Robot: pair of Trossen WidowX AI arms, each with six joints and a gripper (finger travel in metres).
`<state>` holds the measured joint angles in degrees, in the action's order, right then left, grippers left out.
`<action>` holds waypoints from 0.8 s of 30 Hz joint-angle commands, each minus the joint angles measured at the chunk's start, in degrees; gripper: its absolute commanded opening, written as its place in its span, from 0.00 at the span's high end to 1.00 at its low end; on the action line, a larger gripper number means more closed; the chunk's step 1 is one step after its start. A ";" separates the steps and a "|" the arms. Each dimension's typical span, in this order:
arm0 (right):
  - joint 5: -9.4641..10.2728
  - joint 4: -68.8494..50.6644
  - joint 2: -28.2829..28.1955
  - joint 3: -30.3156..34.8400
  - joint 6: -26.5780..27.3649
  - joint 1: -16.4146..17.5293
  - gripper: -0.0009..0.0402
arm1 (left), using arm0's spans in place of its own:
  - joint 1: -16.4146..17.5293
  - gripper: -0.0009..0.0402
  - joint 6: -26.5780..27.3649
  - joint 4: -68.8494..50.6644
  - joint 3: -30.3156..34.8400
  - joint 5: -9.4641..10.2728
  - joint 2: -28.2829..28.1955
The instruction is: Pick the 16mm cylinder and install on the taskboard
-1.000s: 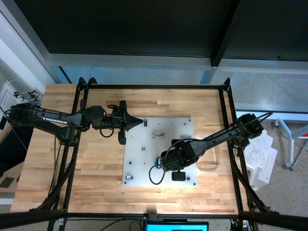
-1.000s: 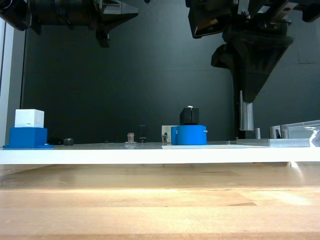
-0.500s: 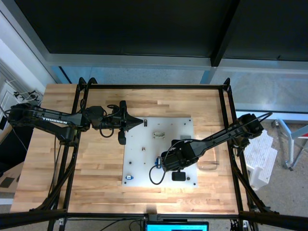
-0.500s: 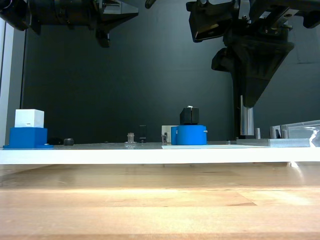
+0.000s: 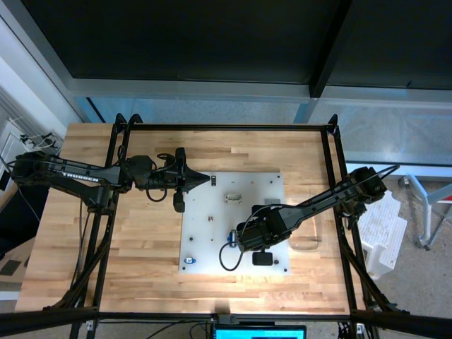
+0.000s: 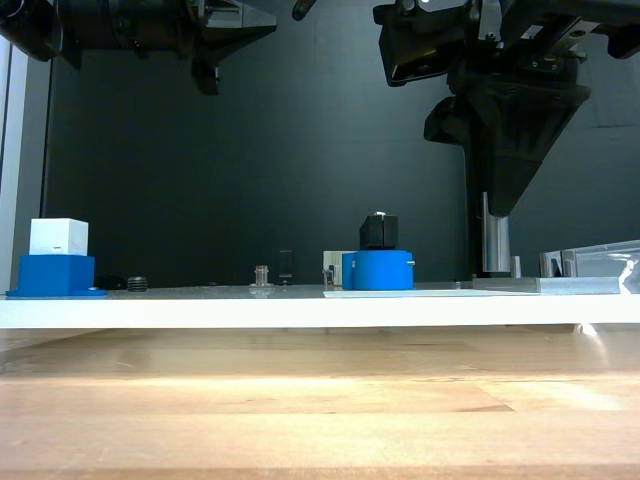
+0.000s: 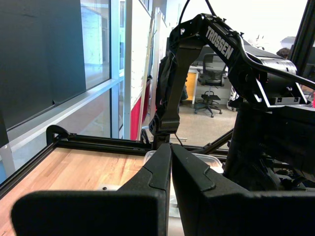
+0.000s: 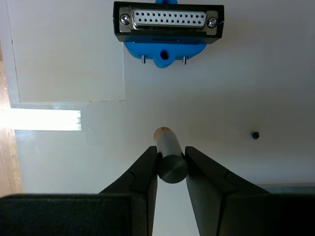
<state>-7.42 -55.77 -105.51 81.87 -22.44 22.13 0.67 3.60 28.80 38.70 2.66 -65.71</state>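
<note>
The right gripper [image 8: 170, 150] clamps the cylinder [image 8: 171, 162] upright over the middle of the white board [image 5: 212, 244], beside a blue connector [image 8: 165, 53]. The left gripper [image 7: 171, 146], fingers pressed together, hangs above the board's far-left corner.

"TROSSEN" stands in white on the right arm [image 7: 224, 44]

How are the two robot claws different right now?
The right gripper holds the 16mm cylinder between its fingers. The left gripper holds nothing, and its fingers are pressed together. The right gripper points down at the taskboard, while the left gripper lies level, high over the taskboard's far left corner. Both are black, with the same two tapered fingers.
</note>
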 commanded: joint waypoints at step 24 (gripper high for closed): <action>-0.07 -0.07 -0.02 0.00 -0.20 0.02 0.47 | 0.02 0.98 -0.02 0.00 0.02 -0.02 0.00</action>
<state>-7.49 -55.83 -105.54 81.87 -22.63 22.15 0.67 3.57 28.80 38.72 2.63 -65.71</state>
